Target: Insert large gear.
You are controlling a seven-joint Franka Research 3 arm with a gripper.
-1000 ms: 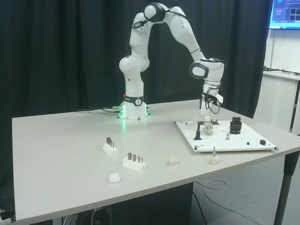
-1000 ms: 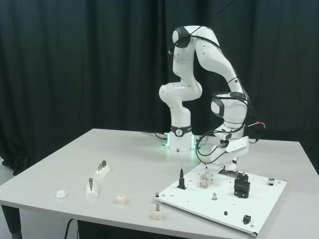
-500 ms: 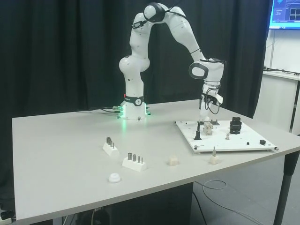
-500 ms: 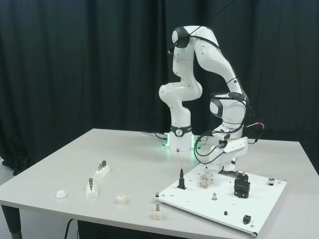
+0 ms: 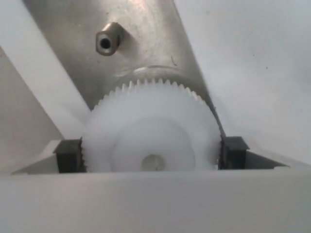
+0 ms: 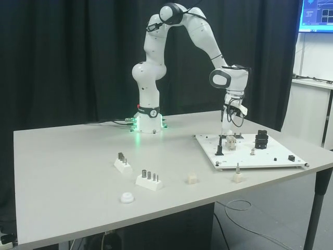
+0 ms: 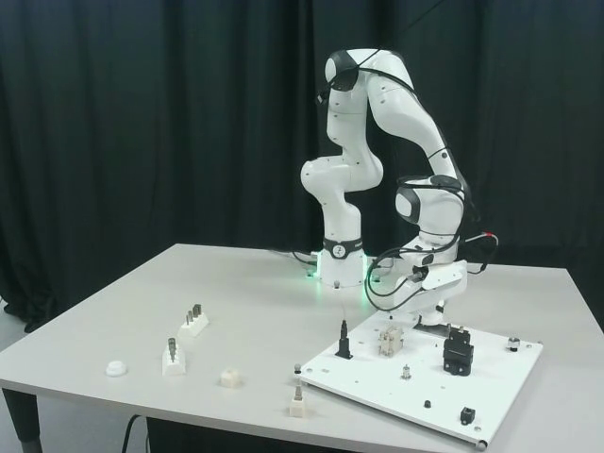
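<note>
White teeth fill the wrist view: the gear sits clamped between the two black pads of the gripper, held above the board at the far end of the table. A metal peg shows beyond the gear, probably the shaft it must go on, though the room views are too distant to confirm that. Judging from this, the risk is misalignment: if the bore comes down off the peg's axis, the gear could jam on the tip or tilt in the pads. Other fixtures crowd the board, including a black block, so a sideways correction might clip them. Black curtains close the room behind; small white holders stand well apart on the grey top.
</note>
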